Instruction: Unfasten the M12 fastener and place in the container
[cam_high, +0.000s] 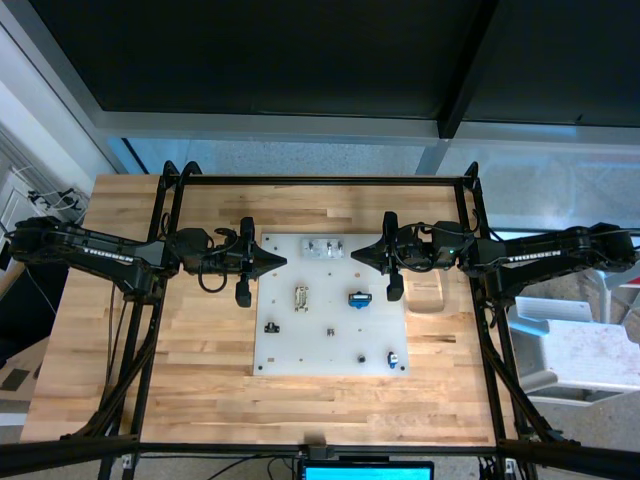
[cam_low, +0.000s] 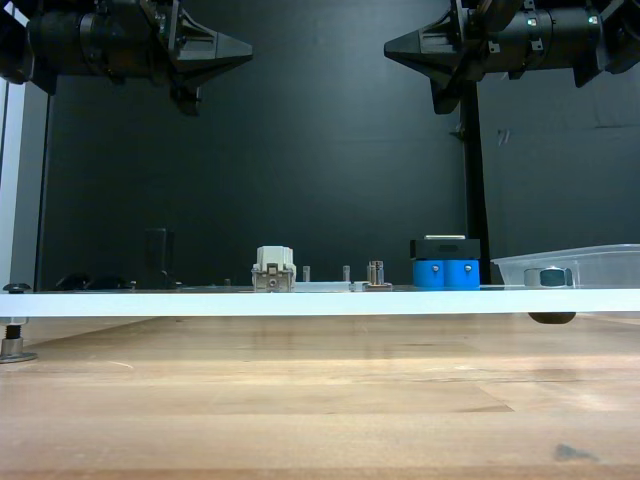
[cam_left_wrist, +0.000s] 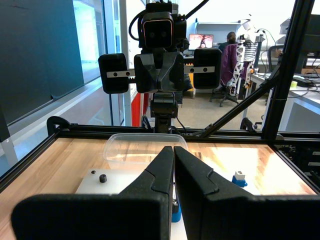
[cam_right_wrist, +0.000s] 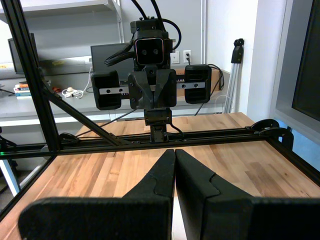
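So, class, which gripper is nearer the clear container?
Right. The right gripper hangs raised over the board, just left of the container; the left gripper hangs farther left, near the board's opposite edge.

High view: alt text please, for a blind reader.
Left gripper and right gripper, shut, face each other above a white board. The nut sits on its stud at the board's near right; the container lies beside the board.

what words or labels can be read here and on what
"TROSSEN": left arm; left gripper shut above the white board, far left.
"TROSSEN": right arm; right gripper shut above its far edge.
Blue screen at the near edge: unreadable.
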